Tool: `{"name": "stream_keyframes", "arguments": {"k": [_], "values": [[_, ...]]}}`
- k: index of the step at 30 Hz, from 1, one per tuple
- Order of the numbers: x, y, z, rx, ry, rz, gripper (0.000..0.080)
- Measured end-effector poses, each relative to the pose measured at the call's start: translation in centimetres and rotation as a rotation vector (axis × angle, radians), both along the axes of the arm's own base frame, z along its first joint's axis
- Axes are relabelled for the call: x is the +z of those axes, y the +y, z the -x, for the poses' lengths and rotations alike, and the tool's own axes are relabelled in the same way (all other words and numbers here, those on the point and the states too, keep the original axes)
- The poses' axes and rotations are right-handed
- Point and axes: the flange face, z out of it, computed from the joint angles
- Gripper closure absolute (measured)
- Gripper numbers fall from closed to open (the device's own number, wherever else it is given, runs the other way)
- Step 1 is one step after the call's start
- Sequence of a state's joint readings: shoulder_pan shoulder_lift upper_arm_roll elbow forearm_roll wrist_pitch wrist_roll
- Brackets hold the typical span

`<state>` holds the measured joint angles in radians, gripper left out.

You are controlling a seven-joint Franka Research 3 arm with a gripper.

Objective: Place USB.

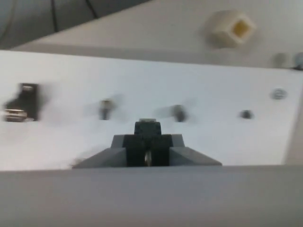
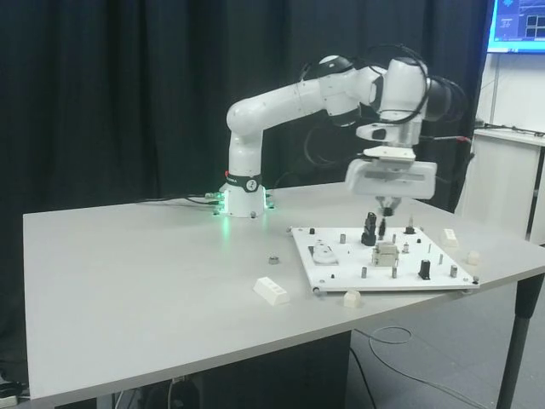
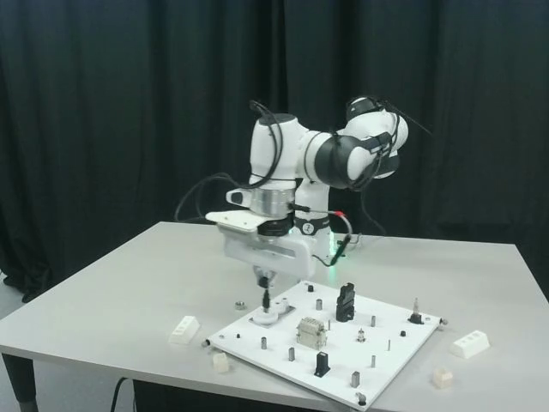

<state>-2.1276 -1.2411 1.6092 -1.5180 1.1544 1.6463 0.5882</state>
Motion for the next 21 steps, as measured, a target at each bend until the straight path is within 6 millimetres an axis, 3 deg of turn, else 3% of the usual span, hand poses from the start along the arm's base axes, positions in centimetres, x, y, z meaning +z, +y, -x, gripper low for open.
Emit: {"name": "stream_keyframes", "arguments": {"k": [21], "values": [[-1.6, -11.3, 5.5, 0.058, 0.067, 0.055, 0.0777]]}}
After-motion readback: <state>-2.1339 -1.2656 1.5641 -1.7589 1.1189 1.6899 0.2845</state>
